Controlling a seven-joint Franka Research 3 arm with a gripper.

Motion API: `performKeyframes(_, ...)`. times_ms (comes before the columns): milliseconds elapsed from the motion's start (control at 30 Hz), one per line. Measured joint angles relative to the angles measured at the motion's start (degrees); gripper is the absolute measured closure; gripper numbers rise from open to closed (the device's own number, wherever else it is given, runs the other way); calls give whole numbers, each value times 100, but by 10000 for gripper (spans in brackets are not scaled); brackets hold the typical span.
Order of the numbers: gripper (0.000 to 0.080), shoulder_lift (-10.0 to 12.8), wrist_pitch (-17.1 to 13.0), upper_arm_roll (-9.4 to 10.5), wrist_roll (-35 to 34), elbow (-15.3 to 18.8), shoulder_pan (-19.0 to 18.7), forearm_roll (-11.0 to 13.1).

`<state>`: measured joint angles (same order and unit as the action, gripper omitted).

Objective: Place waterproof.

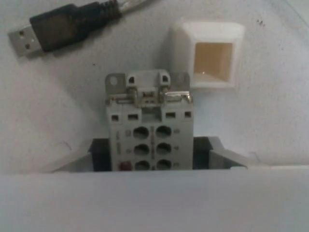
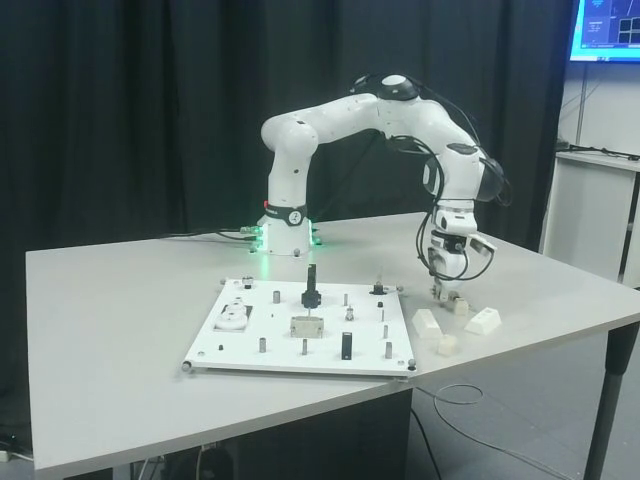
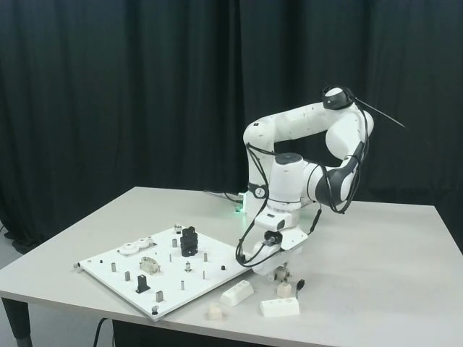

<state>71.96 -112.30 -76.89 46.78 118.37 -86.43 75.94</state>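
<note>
Gripping grey connector point(image 1: 149, 126), gripper point(image 1: 150, 157) near white block point(image 1: 208, 54), USB plug point(image 1: 60, 26).

Grey surface point(image 2: 120, 300) bearing a white assembly board point(image 2: 300, 330) studded with small fixtures; loose white blocks point(image 3: 279, 307) near its edge. Wrist view: black USB plug point(image 1: 48, 29) and a hollow white square socket block point(image 1: 210, 55), apart.

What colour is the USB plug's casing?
Black casing on the USB plug; wrist view shows it best.
</note>
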Motion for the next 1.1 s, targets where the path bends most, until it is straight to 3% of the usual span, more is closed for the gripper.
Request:
performKeyframes(300, 486, 0, -72, 11, 55, 4, -4, -54)
performKeyframes(333, 316, 0, -78, 8, 55, 5, -4, -70)
performKeyframes(367, 316, 0, -80, 3, 55, 5, -4, -86)
performKeyframes(400, 86, 0, -80, -3, 55, 6, -4, -102)
performKeyframes(533, 86, -8, -80, -49, 55, 8, -4, -153)
performKeyframes(567, 24, -16, -80, -64, 55, 9, -4, -173)
performKeyframes(1100, 3, -145, 79, -386, 55, 75, -4, -338)
